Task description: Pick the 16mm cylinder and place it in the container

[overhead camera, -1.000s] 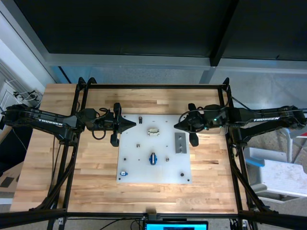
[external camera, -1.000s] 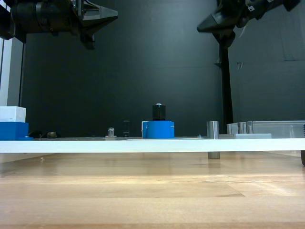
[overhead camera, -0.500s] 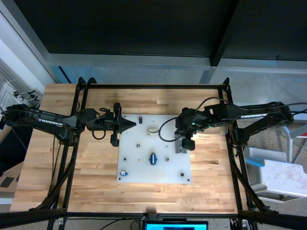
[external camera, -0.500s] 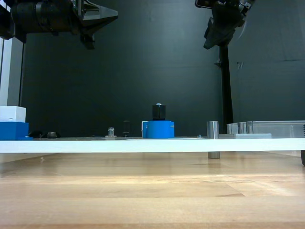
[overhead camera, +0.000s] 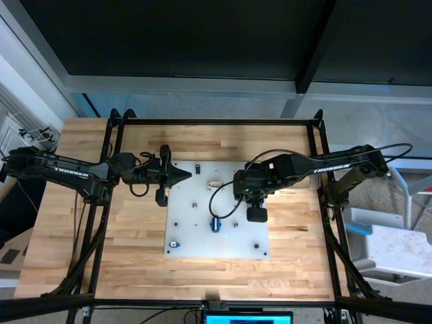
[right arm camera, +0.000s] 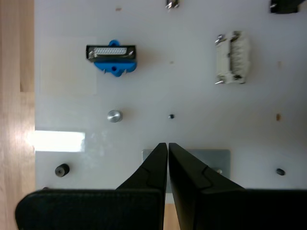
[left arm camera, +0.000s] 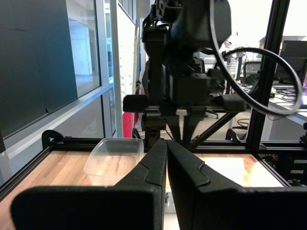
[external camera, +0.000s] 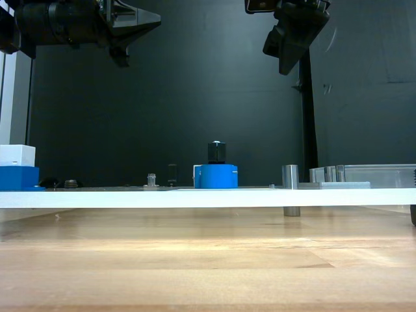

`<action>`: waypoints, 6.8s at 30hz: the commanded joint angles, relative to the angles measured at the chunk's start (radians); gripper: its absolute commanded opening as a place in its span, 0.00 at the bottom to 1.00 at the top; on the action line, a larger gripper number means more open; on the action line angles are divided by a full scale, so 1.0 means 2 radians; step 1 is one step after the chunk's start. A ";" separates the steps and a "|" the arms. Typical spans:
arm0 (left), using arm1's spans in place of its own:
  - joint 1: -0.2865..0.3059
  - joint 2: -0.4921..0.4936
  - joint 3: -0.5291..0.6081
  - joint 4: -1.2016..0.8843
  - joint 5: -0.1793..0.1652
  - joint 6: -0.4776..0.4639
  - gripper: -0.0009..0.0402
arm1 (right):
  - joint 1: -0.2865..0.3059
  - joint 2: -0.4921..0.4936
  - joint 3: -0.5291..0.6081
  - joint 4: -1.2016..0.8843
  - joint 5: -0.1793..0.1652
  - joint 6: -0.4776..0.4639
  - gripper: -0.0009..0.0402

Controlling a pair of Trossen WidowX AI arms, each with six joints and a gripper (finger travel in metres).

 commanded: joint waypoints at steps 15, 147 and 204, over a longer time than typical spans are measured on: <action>0.000 0.000 0.000 0.000 0.000 0.000 0.02 | 0.053 0.063 0.008 -0.006 0.004 0.002 0.06; 0.000 0.000 0.000 0.000 0.000 0.000 0.02 | 0.064 0.118 -0.005 0.044 0.013 -0.003 0.06; 0.000 0.000 0.000 0.000 0.000 0.000 0.02 | -0.220 -0.262 -0.376 0.192 0.031 0.054 0.06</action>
